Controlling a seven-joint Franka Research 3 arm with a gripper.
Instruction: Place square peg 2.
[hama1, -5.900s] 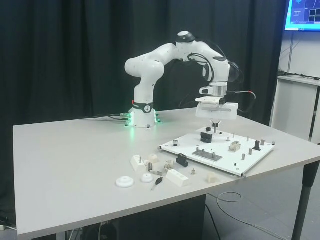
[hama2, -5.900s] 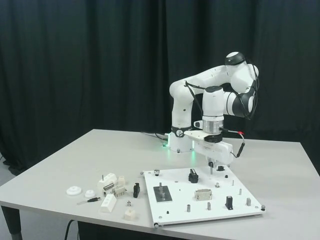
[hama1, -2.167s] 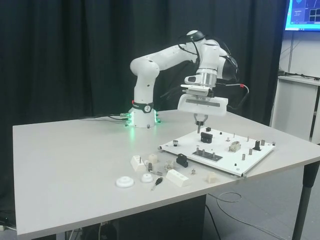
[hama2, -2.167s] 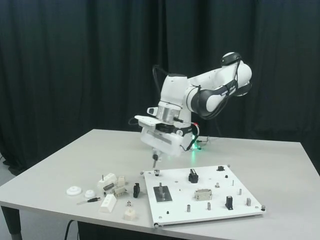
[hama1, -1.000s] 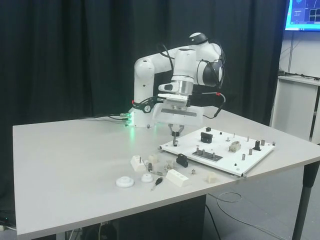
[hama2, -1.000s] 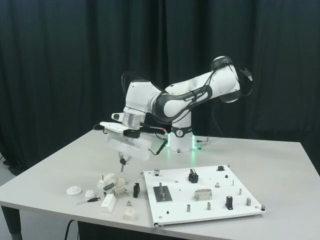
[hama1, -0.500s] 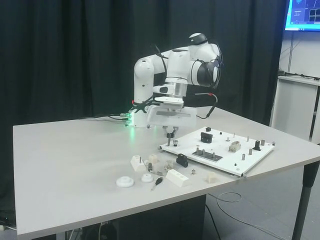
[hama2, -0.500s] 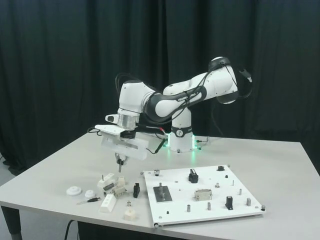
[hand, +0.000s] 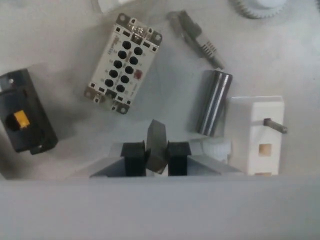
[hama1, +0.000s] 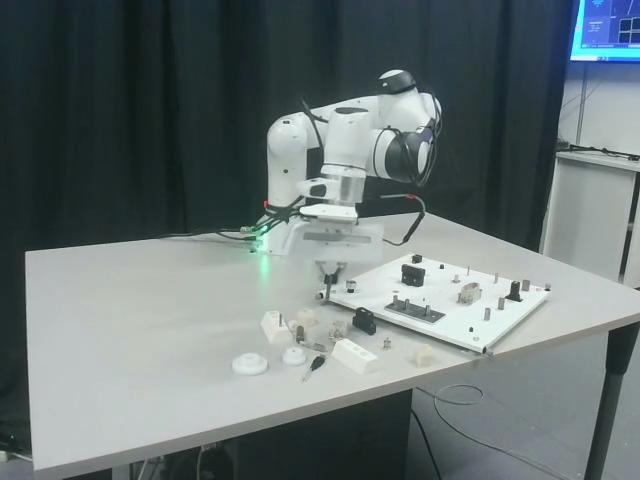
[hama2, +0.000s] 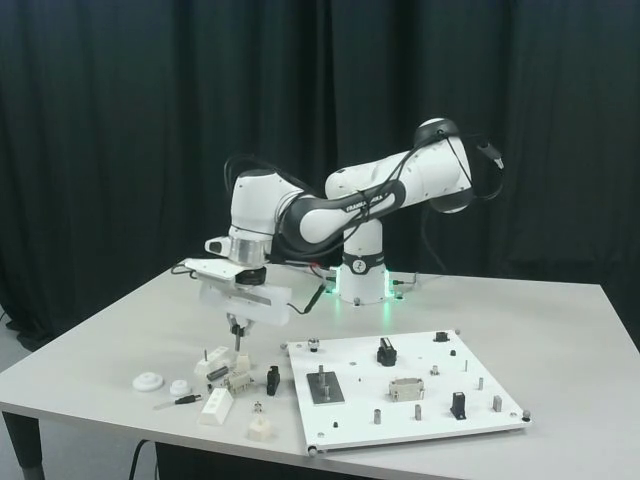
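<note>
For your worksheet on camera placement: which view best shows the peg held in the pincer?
The wrist view: the grey square peg fills the frame's middle, clamped in the pincer. In both room views it is only a tiny sliver under the pincer.

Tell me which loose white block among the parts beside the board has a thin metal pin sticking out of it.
It is the white block lying next to the grey metal cylinder; a thin pin sticks out of its side above a square hole. The other white blocks show no pin.
</note>
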